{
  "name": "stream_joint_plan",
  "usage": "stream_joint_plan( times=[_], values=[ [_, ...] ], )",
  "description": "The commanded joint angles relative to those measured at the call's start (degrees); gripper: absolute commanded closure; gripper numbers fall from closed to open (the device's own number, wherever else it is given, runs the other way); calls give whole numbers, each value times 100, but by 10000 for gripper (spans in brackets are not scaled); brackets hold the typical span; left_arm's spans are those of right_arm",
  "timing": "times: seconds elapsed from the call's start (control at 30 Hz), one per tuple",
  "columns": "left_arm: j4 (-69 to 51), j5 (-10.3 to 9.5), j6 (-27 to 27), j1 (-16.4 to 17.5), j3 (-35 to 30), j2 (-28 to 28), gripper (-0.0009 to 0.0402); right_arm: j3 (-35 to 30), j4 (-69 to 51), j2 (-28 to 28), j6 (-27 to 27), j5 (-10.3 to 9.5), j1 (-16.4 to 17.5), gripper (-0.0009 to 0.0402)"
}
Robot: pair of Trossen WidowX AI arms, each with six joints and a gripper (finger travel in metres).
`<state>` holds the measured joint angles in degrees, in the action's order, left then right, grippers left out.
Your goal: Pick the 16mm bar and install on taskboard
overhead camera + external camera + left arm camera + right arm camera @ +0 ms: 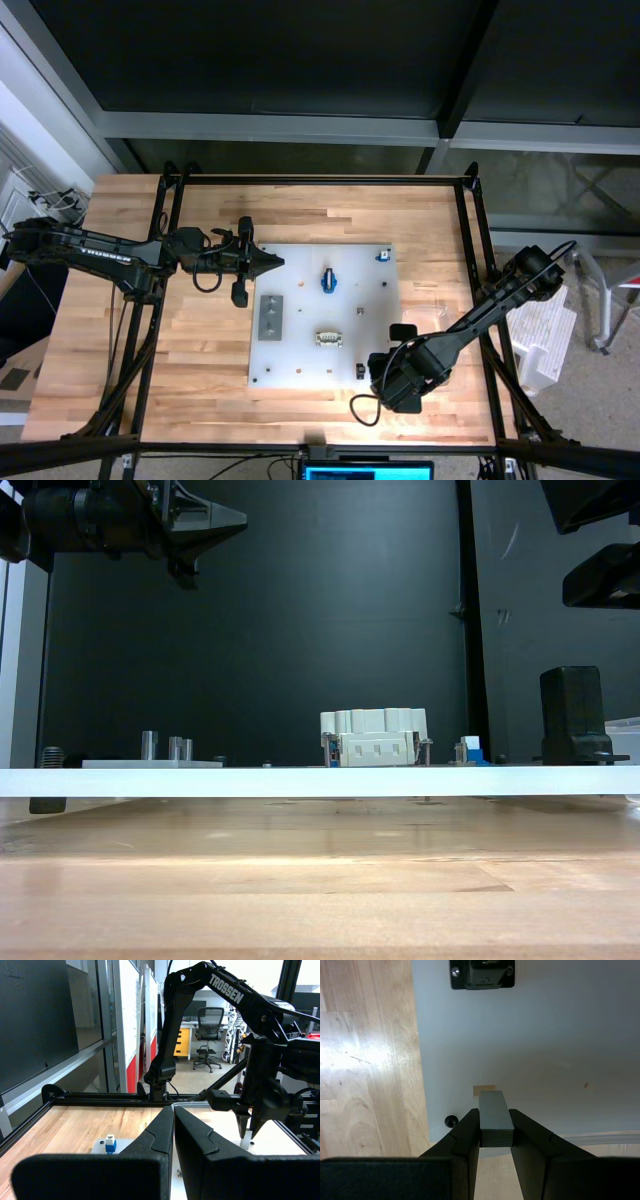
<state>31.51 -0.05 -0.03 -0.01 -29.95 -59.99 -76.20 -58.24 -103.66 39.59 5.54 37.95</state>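
— 16mm bar (496,1119): where is it?
— Pinched between the fingers (463,1134) of my right gripper (495,1116). The jaws are open only as wide as the bar, and its flat grey face points outward. It hangs over the taskboard (545,1060), just inside the board's near-right corner. A small tan square opening (484,1090) in the board sits directly past the bar's tip. I cannot tell whether the bar touches the board.

— What else is close to that corner?
— A black connector (482,972) is mounted farther along the board's near edge. A black screw head (451,1121) sits at the corner, beside the wooden table (370,1060).

— And the left side?
— My left gripper (272,262) is level over the board's far-left edge, pointing inward across it. Its fingers are pressed together with nothing between them. The low view shows it raised well above the board. The grey block (270,315) lies on the board just nearward of that gripper. The blue knob (329,280) stands toward the board's middle, well apart from both grippers. The white connector (329,341) sits between the block and my right gripper.
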Motion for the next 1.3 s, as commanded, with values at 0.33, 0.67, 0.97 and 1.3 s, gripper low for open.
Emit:
stream_joint_plan(
  times=[0.33,0.67,0.97,1.3],
  values=[
    [2,2,2,0,0,-2,393,-11,50,0,-4,37,0,382],
    [2,2,2,0,0,-2,393,-11,70,0,-2,35,-2,382],
    [2,2,2,2,0,-2,393,-11,140,-114,-11,-68,-7,382],
    [2,2,2,2,0,-2,393,-11,127,-111,-20,-109,-11,382]
  ],
)
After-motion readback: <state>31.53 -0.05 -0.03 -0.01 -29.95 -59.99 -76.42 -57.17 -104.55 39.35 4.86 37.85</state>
